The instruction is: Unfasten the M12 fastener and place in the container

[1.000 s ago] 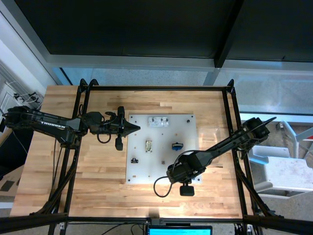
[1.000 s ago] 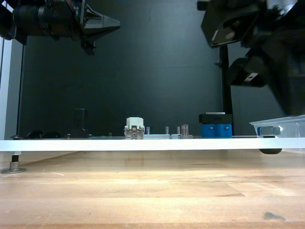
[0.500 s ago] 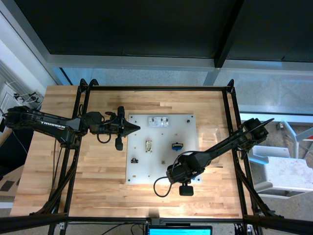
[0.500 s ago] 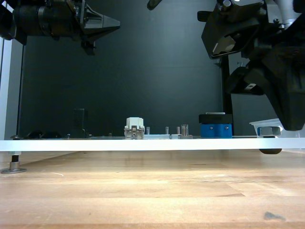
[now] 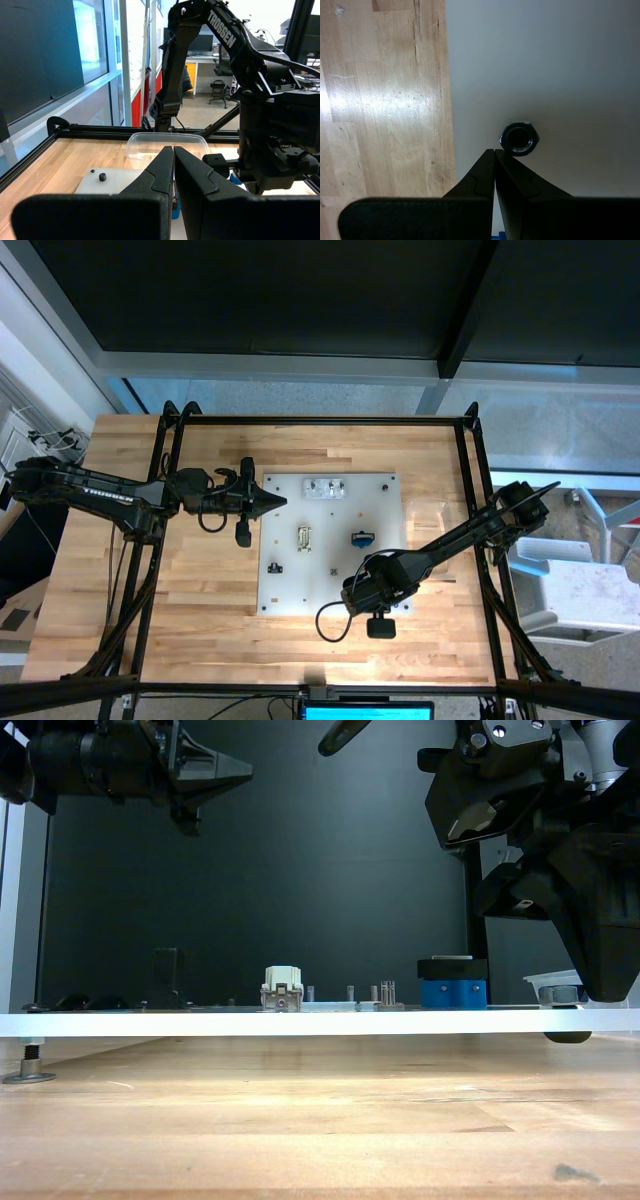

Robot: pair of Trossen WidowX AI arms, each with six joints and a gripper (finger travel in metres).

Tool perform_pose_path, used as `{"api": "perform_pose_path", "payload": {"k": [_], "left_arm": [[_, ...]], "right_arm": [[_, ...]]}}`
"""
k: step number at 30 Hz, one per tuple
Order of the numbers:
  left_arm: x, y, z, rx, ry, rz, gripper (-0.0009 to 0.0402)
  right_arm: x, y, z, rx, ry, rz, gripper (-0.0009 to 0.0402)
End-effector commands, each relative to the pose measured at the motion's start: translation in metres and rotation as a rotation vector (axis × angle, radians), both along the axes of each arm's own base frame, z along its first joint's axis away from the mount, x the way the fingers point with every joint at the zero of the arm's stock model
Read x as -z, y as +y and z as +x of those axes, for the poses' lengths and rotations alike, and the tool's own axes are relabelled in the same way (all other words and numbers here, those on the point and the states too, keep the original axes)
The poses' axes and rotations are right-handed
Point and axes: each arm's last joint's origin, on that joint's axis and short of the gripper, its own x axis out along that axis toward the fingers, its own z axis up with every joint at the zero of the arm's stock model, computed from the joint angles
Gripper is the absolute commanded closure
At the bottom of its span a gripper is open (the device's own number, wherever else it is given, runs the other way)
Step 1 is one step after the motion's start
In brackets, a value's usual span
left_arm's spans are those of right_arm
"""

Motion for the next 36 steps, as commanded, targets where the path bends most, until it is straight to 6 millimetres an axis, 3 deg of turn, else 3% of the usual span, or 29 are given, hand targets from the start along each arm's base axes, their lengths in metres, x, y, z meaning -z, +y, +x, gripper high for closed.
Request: {"api": "perform_pose_path", "payload": {"k": [1,4,7,12,17,26,36], "left_arm": [[0.000,0.000,0.000,0.000,0.000,0.000,0.0393],[0.000,0.000,0.000,0.000,0.000,0.000,0.0393],[0.000,0.000,0.000,0.000,0.000,0.000,0.0393],[0.000,0.000,0.000,0.000,0.000,0.000,0.0393],[0.000,0.000,0.000,0.000,0.000,0.000,0.0393],[0.000,0.000,0.000,0.000,0.000,0.000,0.0393],[0.000,0.000,0.000,0.000,0.000,0.000,0.0393]], "right_arm": [[0.000,0.000,0.000,0.002,0.000,-0.003,0.0393],[0.000,-0.002,-0.001,0.012,0.001,-0.044,0.0393],[-0.005,-0.011,-0.006,0.143,-0.040,-0.236,0.0393],[-0.013,-0.014,-0.011,0.144,-0.038,-0.255,0.0393],[-0.019,-0.013,-0.014,0.138,-0.035,-0.211,0.0393],[-0.029,0.000,-0.011,0.050,-0.001,0.052,0.0393],[-0.007,0.008,0.000,0.026,-0.012,0.055,0.0393]]}}
